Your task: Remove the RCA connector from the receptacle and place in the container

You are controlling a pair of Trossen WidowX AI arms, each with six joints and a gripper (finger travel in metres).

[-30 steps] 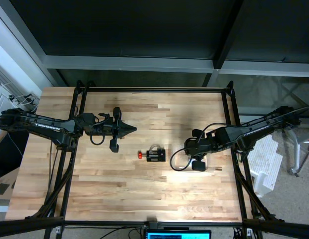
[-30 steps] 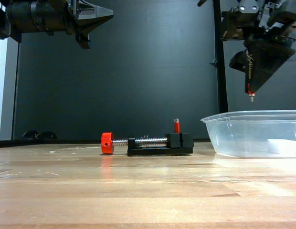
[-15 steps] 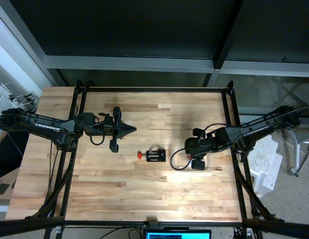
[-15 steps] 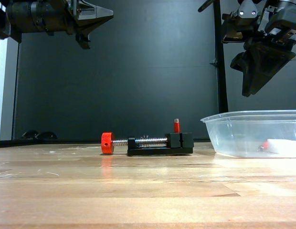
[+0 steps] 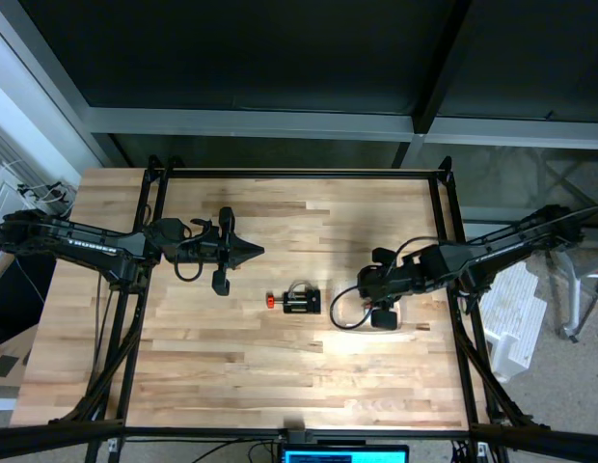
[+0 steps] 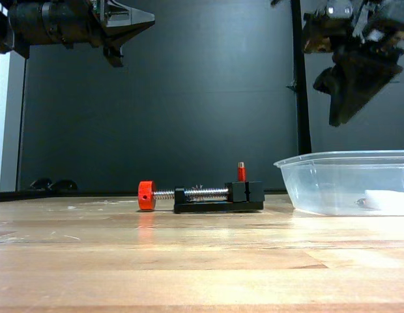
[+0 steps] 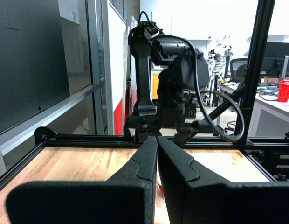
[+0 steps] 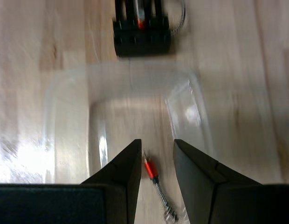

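The right gripper hangs above the container, its jaws parted and holding nothing. The RCA connector lies on the container's floor under the gap between them, near a small white piece. The receptacle sits on the table at 9 o'clock of the container, only the clear wall between them. The left gripper, fingers pressed together, hovers at 10 o'clock of the receptacle, well apart from it.
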